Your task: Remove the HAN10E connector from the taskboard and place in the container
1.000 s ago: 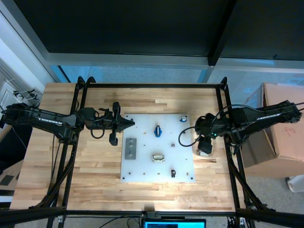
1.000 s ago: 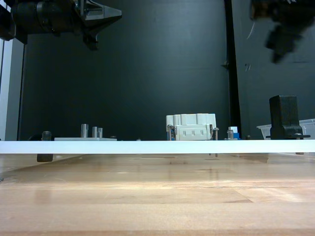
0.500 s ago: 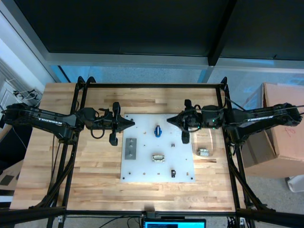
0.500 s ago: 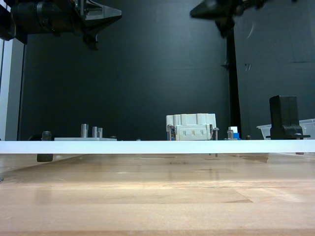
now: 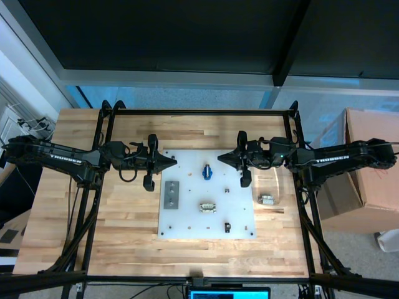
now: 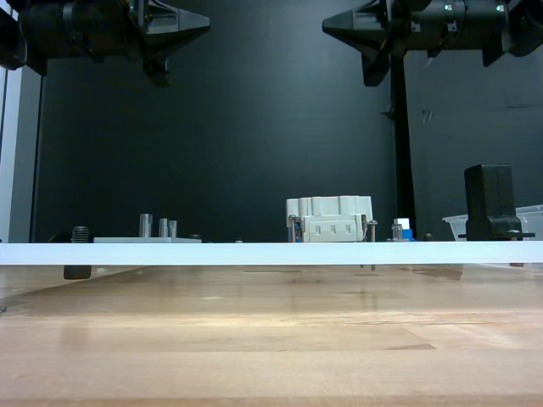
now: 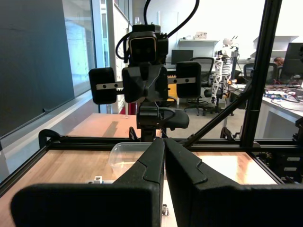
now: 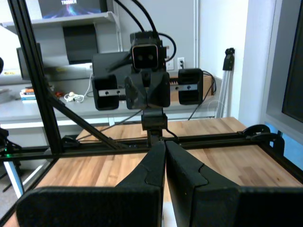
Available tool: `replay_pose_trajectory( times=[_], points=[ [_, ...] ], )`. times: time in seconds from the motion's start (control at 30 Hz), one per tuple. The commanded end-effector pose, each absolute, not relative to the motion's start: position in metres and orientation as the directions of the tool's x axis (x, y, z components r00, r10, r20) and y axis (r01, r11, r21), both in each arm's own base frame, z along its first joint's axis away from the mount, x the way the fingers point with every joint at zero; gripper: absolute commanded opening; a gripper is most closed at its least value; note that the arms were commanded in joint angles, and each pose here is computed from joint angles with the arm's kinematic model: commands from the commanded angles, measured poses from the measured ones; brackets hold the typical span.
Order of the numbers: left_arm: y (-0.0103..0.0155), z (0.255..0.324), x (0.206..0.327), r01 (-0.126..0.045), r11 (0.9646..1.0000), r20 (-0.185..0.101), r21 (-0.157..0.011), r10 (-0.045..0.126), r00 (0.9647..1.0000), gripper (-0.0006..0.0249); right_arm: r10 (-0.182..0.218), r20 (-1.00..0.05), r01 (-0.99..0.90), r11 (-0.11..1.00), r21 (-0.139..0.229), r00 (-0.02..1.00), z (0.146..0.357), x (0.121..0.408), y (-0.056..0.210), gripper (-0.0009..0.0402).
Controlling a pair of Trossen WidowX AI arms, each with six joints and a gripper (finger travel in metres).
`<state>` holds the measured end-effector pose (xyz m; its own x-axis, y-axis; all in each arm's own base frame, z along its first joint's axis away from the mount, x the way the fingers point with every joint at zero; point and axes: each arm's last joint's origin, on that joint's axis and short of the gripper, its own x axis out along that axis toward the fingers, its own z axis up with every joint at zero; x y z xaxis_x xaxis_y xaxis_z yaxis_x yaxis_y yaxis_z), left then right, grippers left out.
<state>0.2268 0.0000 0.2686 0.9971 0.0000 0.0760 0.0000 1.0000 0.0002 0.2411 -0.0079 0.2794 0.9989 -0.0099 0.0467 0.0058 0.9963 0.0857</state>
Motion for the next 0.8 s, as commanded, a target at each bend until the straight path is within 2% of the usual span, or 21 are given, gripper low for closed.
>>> replay_pose_trajectory(
  times=[0.03, 0.8],
  points=[
    [0.0000, 0.2685, 0.2269, 0.000, 1.0000, 0.076, 0.000, 0.000, 0.9971, 0.0000, -0.013, 0.026, 0.011, 0.996, 0.083, 1.000, 0.2750, 0.2443, -0.0083, 0.0000],
    [0.0000, 0.2685, 0.2269, 0.000, 1.0000, 0.076, 0.000, 0.000, 0.9971, 0.0000, -0.010, 0.020, 0.008, 0.996, 0.092, 1.000, 0.2744, 0.2466, -0.0084, 0.0000]
  ],
)
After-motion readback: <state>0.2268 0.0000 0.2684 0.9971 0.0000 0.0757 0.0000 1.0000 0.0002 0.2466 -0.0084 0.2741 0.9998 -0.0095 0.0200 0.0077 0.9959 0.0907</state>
